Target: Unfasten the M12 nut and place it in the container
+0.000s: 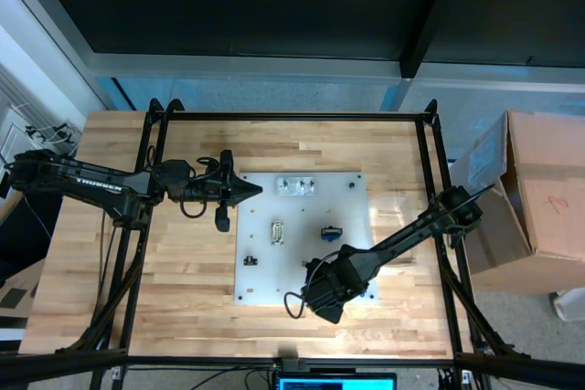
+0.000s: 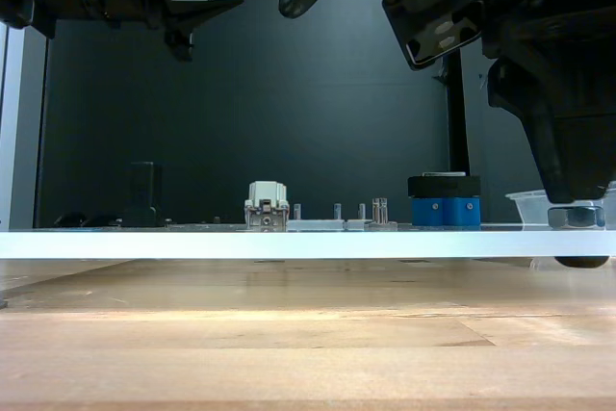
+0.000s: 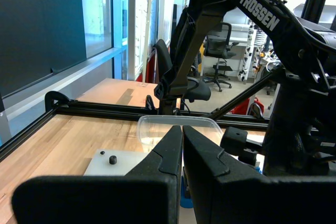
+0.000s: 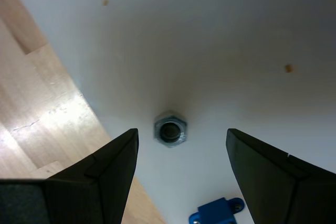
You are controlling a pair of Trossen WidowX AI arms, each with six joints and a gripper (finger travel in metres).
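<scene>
The small silver M12 nut (image 4: pixel 170 129) sits on its stud on the white board (image 4: pixel 220 40), run low against the board. My right gripper (image 4: pixel 182 136) hangs straight above it, open, one finger on each side and clear of the nut. In the low view the nut (image 2: pixel 575 216) shows just beneath the right gripper (image 2: pixel 570 190). From the high view the right gripper (image 1: pixel 352 285) covers the nut near the board's near right edge. The clear container (image 2: pixel 535 205) stands behind it. My left gripper (image 1: pixel 251 190) hovers shut at the board's far left edge, holding nothing.
The board (image 1: pixel 302 294) carries a blue block (image 1: pixel 330 234), a grey connector (image 1: pixel 277 233) and a silver fixture (image 1: pixel 297 187). The black frame rails (image 1: pixel 292 117) ring the wooden table. A cardboard box (image 1: pixel 539 198) stands off the right side.
</scene>
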